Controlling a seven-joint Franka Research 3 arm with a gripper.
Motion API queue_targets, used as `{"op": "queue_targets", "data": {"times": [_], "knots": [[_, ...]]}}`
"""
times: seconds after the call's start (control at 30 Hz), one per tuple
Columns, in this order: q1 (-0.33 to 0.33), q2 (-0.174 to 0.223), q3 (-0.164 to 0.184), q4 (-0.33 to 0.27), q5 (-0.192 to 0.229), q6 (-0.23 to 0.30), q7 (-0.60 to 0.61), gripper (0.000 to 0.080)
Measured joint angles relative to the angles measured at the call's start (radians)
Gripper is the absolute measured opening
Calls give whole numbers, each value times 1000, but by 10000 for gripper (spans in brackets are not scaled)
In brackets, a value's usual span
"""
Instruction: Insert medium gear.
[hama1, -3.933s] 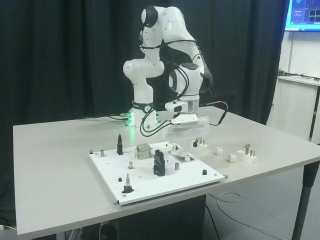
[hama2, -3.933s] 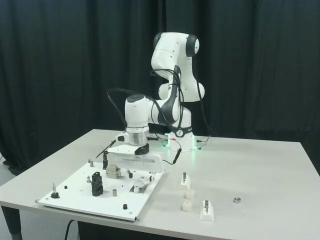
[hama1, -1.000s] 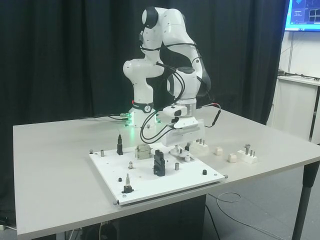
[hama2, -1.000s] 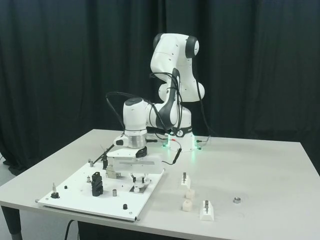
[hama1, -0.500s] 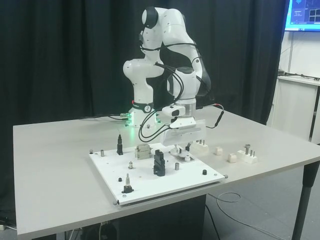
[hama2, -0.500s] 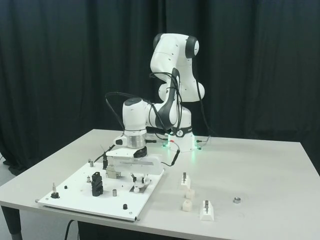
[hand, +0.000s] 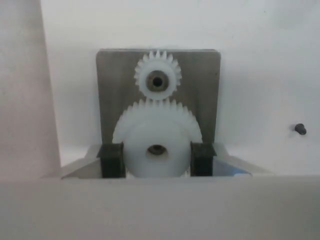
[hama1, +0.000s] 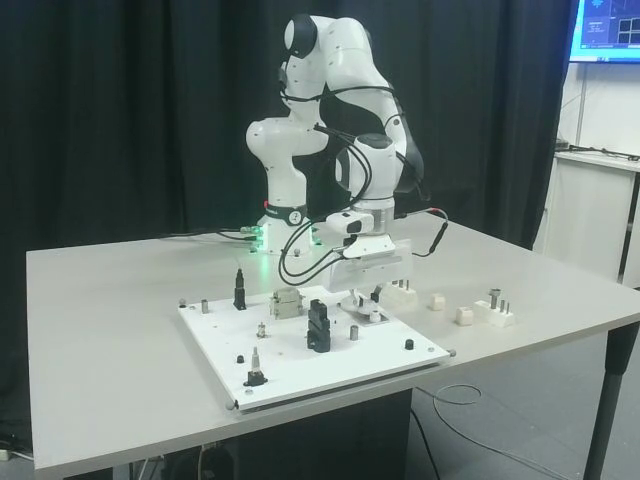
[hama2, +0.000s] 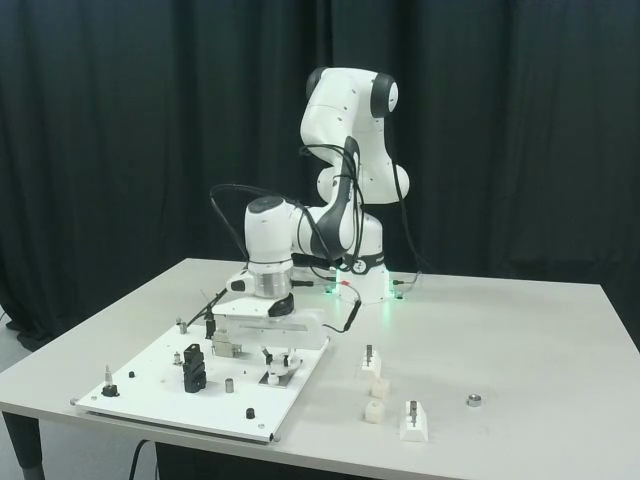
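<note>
1. The gripper (hand: 157, 159) is closed on the white medium gear (hand: 157, 142), one black finger (hand: 111, 159) against each side
2. The medium gear sits over the grey metal plate (hand: 200, 90) on the white board (hama1: 300, 350)
3. Its teeth meet the small gear (hand: 157, 80) at 12 o'clock
4. A black screw (hand: 300, 129) lies well apart at 3 o'clock

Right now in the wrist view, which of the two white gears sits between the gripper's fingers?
The larger gear. It sits between the two black fingertips of the gripper. The smaller gear meshes with it farther along the grey plate, clear of the fingers.
</note>
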Motion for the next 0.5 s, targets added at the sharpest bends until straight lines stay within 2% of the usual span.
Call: {"op": "queue_targets", "data": {"times": [0.3,0.5], "knots": [[2,4,1,8,-28,-11,-11,281],[3,4,2,8,-43,-10,-78,281]]}}
